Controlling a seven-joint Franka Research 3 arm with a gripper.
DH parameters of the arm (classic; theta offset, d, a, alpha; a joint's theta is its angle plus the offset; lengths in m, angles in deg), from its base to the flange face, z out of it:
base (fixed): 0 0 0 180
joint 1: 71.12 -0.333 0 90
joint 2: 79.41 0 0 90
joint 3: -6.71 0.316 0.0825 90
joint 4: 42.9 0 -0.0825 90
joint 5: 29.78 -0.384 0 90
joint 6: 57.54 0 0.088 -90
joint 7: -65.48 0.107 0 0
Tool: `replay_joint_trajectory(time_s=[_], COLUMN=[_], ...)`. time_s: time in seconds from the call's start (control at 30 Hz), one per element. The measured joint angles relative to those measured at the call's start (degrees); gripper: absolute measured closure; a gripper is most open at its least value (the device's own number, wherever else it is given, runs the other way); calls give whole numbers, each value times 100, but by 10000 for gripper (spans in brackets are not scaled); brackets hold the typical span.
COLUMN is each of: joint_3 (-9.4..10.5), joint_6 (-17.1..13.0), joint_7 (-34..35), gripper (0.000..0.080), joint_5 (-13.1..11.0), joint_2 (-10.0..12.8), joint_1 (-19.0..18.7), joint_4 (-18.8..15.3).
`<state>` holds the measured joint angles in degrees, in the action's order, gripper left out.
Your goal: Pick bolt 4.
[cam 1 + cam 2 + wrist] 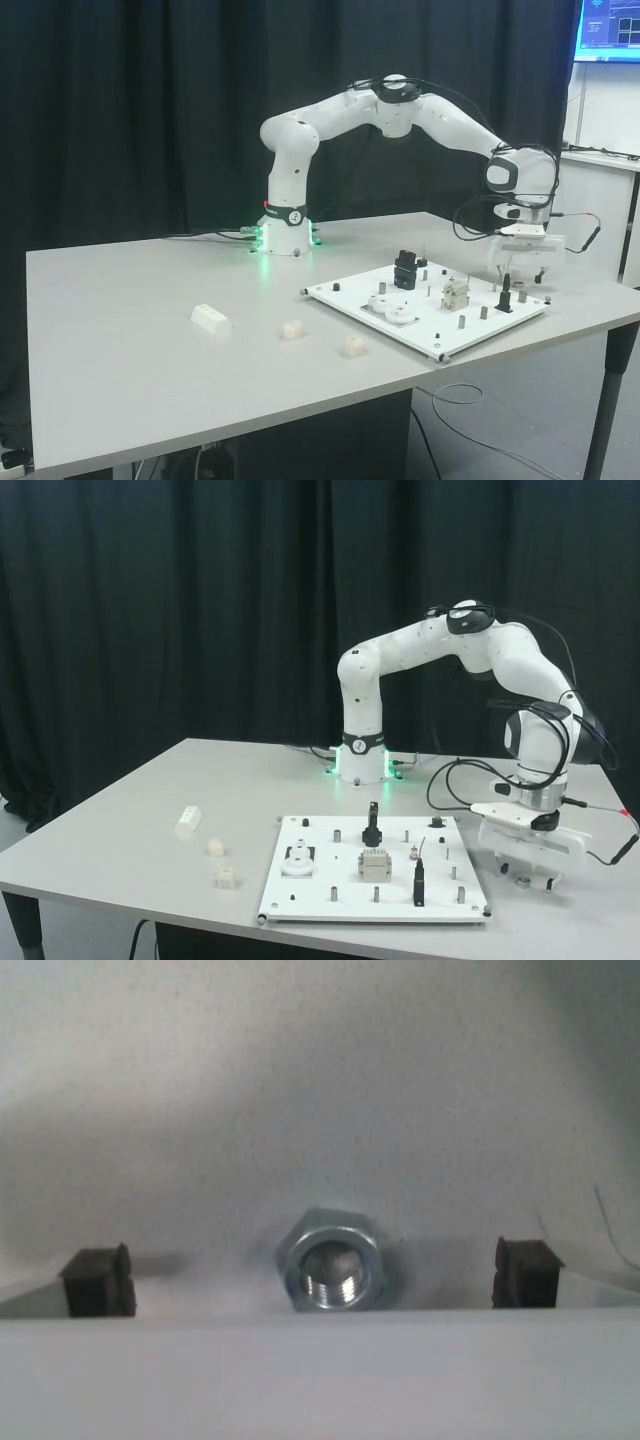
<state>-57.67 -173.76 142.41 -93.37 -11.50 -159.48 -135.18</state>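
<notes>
In the wrist view a grey metal hexagonal bolt with a threaded bore facing the camera lies on the grey table. My gripper is open, and the black fingertips stand wide on either side of the bolt without touching it. The second room view puts the gripper low over the table just right of the white board, with the small bolt under it. From the first room view the gripper hangs behind the board's far right corner, and the bolt is hidden.
The white board carries several upright pegs and black and white fixtures. Three white blocks lie left of it. Black cables loop from the wrist. The table's right edge is close to the gripper.
</notes>
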Motion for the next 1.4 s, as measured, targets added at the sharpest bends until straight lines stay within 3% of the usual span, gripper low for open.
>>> replay_joint_trajectory(time_s=[0.8, 0.83, 1.0, 1.03, 1.2, 1.23, 1.4], joint_3=[122, 122, 126, 127, 132, 131, 130], joint_6=[-91, -88, -83, -83, -83, -83, -82], joint_7=[3, 3, 3, 3, 3, 3, 3], gripper=[3, 138, 138, 306, 306, 506, 506], joint_5=[0, 0, 0, 0, 0, 0, 0], joint_2=[11, 11, 11, 11, 11, 9, 10], joint_1=[56, 56, 56, 56, 56, 56, 59], joint_4=[-8, -8, -7, -7, -7, -7, -8])
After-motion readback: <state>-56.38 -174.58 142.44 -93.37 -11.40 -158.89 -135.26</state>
